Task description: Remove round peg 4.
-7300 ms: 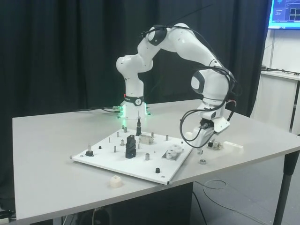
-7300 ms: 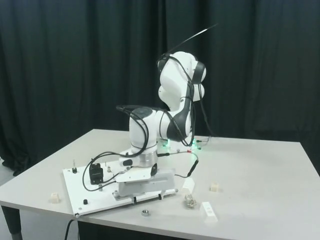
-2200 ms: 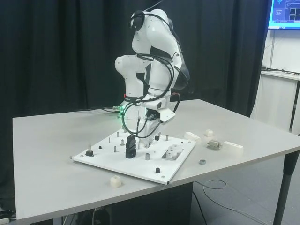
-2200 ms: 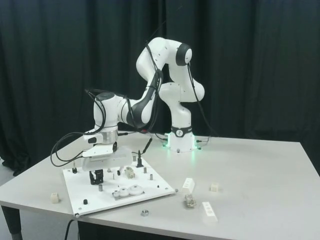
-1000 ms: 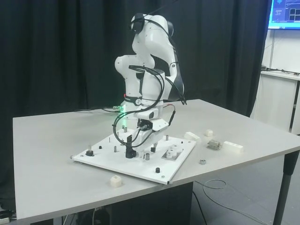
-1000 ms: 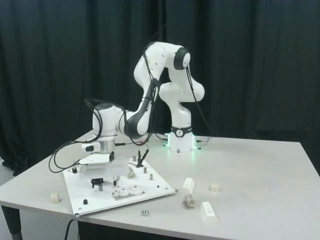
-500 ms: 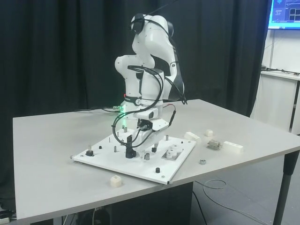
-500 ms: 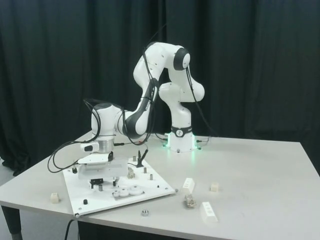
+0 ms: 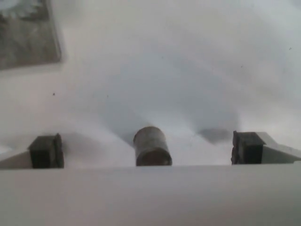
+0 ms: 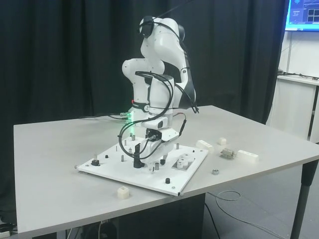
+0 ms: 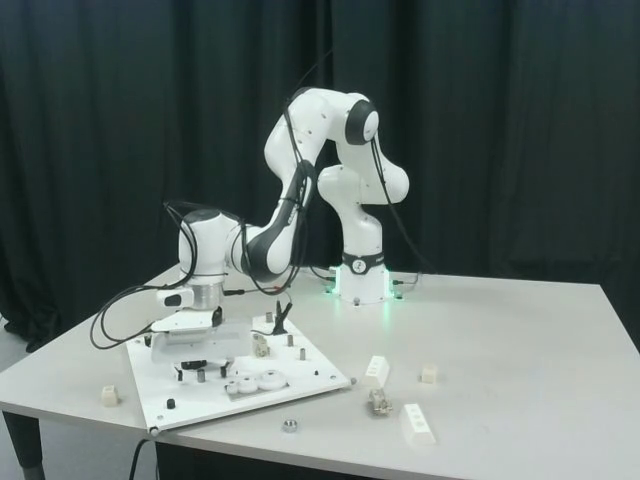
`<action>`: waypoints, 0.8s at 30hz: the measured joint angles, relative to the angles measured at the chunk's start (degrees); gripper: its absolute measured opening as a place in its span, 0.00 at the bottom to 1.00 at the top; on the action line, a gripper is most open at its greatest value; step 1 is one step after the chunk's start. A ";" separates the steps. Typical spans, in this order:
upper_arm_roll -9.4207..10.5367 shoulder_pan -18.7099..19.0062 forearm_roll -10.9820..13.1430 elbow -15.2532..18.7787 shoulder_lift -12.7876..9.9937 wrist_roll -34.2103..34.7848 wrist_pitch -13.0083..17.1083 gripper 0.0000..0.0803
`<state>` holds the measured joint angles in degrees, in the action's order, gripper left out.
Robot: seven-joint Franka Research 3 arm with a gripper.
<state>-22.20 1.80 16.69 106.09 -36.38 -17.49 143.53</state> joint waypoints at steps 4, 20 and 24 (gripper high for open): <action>0.00 -0.15 0.00 -0.17 -0.12 0.00 -0.21 0.83; -0.03 -0.70 1.33 -1.91 -0.27 0.02 -3.51 0.21; -0.04 -0.89 1.66 -2.57 -0.57 0.02 -4.31 0.21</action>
<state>-22.23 0.92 18.35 103.53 -36.95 -17.48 139.22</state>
